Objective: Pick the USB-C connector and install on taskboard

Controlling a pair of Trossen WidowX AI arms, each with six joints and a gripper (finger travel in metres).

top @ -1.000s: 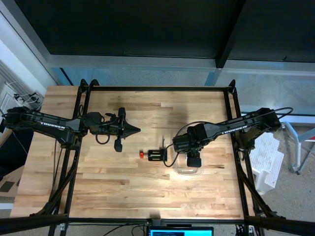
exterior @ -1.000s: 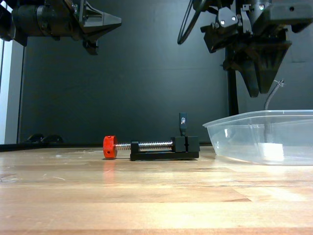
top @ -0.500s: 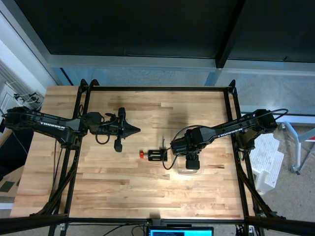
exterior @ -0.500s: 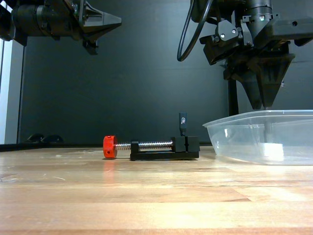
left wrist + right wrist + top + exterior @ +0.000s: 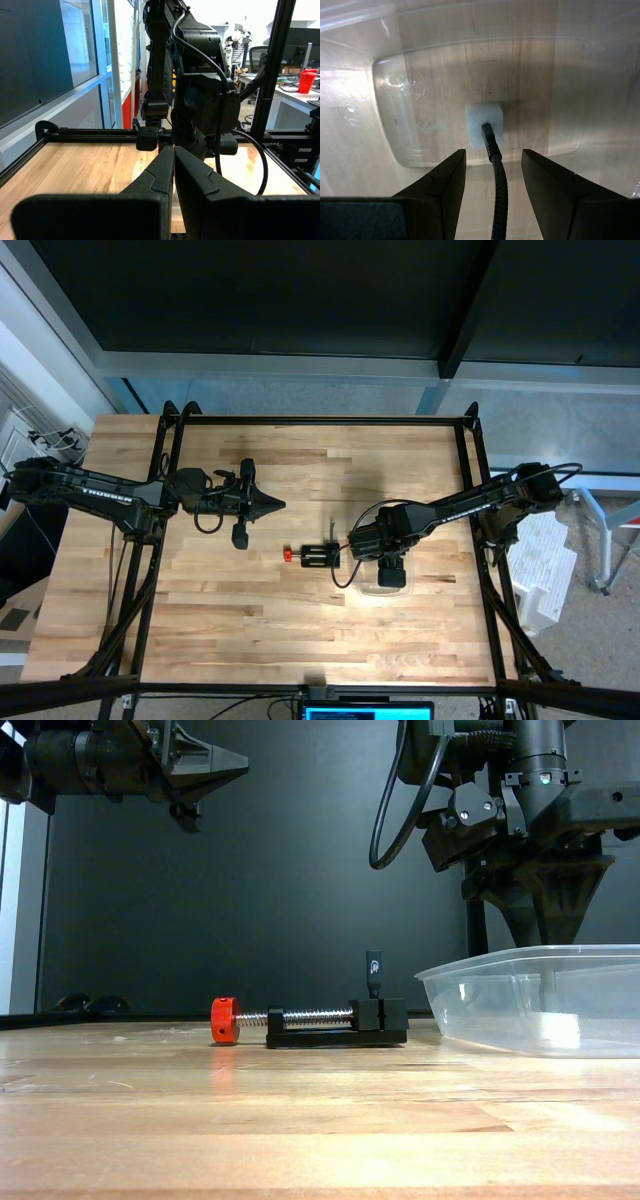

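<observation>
The USB-C connector (image 5: 487,132) is a slim dark plug on a black braided cable, stuck upright in a small white foam cube (image 5: 484,117) on the floor of the clear tray. My right gripper (image 5: 492,161) hangs open over the tray, one finger on each side of the cable, not touching it. In the low view its tips (image 5: 548,942) sit at the tray's rim height, above the cable (image 5: 546,988). The taskboard (image 5: 312,556) (image 5: 335,1020) is a black clamp block with an orange-red knob (image 5: 224,1019) and a thin stalk (image 5: 373,971), lying left of the tray. My left gripper (image 5: 277,505) (image 5: 173,148) hovers shut and parked at the left.
The clear plastic tray (image 5: 382,590) (image 5: 440,992) (image 5: 385,100) stands on the wooden table just right of the taskboard, and its walls surround the connector. A black frame runs around the table. The right arm's looping cable (image 5: 385,810) hangs above the taskboard.
My right gripper has come down toward the tray and shifted over the cable, so the cable now stands between its fingers. The left arm and the taskboard have not moved.
</observation>
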